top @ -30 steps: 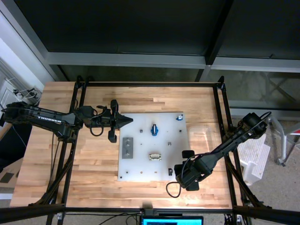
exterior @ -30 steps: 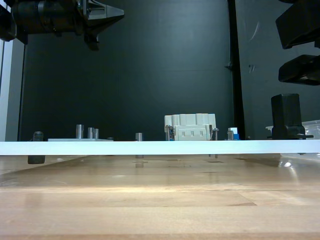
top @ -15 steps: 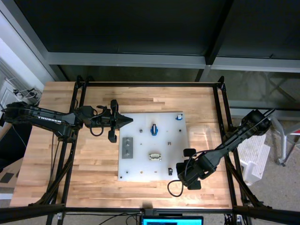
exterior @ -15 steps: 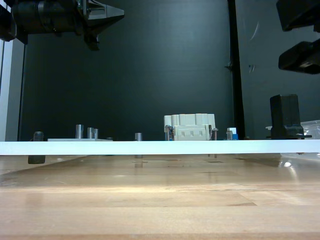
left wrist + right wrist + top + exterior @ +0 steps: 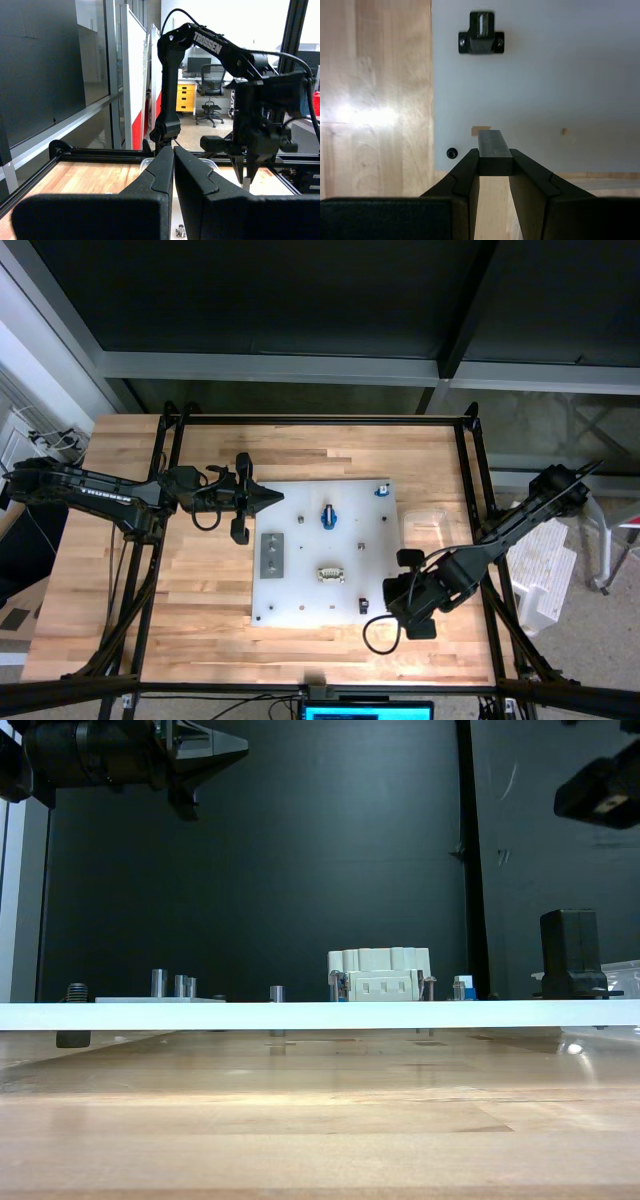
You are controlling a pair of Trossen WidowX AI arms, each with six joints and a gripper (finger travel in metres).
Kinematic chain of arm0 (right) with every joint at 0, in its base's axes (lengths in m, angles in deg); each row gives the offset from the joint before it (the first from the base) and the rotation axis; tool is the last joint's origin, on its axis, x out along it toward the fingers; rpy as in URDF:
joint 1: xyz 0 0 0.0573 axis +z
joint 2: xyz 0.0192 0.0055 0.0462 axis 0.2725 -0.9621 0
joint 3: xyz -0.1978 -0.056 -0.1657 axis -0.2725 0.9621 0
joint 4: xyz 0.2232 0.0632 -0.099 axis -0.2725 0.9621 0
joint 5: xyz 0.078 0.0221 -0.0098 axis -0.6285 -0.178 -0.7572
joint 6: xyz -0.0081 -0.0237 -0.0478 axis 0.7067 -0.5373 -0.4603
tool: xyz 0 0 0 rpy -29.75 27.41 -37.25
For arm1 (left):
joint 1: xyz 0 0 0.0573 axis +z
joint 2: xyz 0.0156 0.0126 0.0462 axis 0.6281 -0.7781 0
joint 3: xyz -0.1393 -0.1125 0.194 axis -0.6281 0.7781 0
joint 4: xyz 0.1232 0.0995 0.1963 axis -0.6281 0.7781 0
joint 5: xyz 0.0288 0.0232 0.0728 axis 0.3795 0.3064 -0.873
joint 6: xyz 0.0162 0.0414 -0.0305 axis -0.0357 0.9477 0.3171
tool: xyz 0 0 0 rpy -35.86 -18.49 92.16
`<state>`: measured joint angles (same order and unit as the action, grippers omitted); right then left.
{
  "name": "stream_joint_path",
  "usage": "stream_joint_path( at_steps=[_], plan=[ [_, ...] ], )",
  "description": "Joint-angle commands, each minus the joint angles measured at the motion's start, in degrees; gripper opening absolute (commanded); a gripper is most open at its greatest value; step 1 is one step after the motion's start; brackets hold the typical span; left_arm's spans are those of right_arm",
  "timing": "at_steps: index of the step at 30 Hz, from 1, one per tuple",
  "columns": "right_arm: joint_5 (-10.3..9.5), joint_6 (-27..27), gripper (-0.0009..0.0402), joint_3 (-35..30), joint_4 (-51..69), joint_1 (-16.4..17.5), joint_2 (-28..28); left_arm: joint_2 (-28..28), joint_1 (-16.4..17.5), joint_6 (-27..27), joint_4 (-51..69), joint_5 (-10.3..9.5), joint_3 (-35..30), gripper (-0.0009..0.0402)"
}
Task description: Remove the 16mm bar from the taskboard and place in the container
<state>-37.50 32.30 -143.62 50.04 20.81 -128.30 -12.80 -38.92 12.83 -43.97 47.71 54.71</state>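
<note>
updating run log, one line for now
right gripper: shut on 16mm bar above taskboard near-right corner | left gripper: shut, parked above taskboard far-left edge | container: not reached

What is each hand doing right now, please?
Left hand: closed, empty, high above the taskboard's far left corner.
Right hand: closed on the 16mm bar, above the taskboard's near right corner.

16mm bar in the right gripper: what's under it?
The 16mm bar, clamped in the right gripper, hangs above the taskboard edge; an empty slot shows just beyond its tip. The spot directly below is hidden by the bar. The left gripper hovers shut by the board's far-left corner.
</note>
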Motion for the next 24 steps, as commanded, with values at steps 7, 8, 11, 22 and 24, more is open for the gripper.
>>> stream_joint_path(
  at_steps=[7, 8, 11, 22, 24],
  plan=[
    [-0.24, 0.0, 0.0, -2.1, 0.7, -1.3, 1.7, 0.0, 0.0, 0.0, 0.0, 0.0, 0.0, 0.0],
    [-0.24, 0.0, 0.0, -2.2, 0.7, -1.4, 1.7, 0.0, 0.0, 0.0, 0.0, 0.0, 0.0, 0.0],
    [-0.24, 0.0, 0.0, -2.4, 1.0, -1.7, 1.7, 0.0, 0.0, 0.0, 0.0, 0.0, 0.0, 0.0],
    [-0.2, 0.0, 0.0, -2.7, 1.1, -5.4, 2.4, 0.0, 0.0, 0.0, 0.0, 0.0, 0.0, 0.0],
    [-0.15, -0.3, 0.0, -2.5, 1.1, -6.2, 3.1, 0.0, 0.0, 0.0, 0.0, 0.0, 0.0, 0.0]
  ],
)
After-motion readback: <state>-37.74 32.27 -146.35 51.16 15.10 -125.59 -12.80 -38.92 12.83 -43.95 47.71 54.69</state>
